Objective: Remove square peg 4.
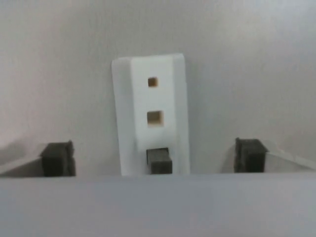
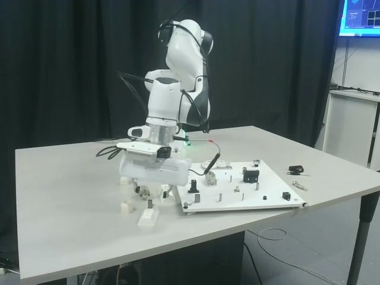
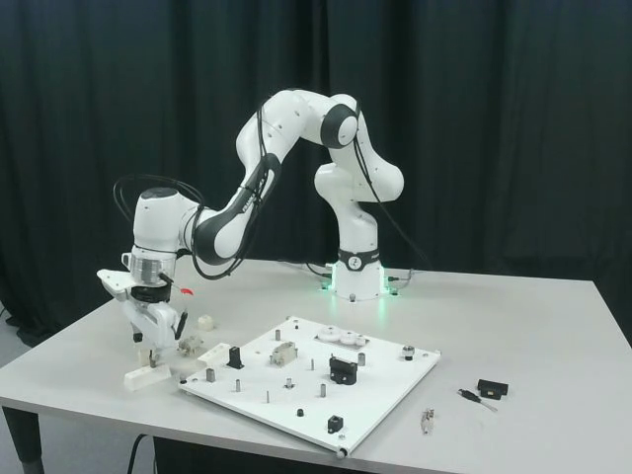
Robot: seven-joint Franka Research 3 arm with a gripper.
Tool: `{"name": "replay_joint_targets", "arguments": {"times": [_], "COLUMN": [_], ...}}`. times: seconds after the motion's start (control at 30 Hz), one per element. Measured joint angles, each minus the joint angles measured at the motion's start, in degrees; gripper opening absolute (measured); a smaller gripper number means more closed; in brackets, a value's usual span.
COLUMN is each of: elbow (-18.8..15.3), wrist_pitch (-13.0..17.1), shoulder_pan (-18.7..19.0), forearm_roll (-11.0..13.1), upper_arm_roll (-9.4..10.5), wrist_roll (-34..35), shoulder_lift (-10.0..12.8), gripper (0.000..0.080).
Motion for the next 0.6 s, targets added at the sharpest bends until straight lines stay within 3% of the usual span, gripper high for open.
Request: {"name": "replay_joint_targets", "arguments": {"times": [0.13, 0.17, 0.53, 0.6], "elbow": [1.75, 2.22, 6.45, 6.86], "wrist_pitch": [-2.15, -2.79, -8.77, -9.14], "shoulder_pan": [0.0, 0.0, -0.03, -0.09], "forearm_roll": [-0.48, -0.65, -1.54, -1.54], "upper_arm_roll": [-0.4, -0.49, -1.2, -1.21], "wrist_roll": [0.0, 0.0, -1.1, -1.86], "shoulder_lift": [-0.01, -0.02, -0.03, -0.03], "gripper": [0.0612, 0.0759, 0.0759, 0.0799]}}
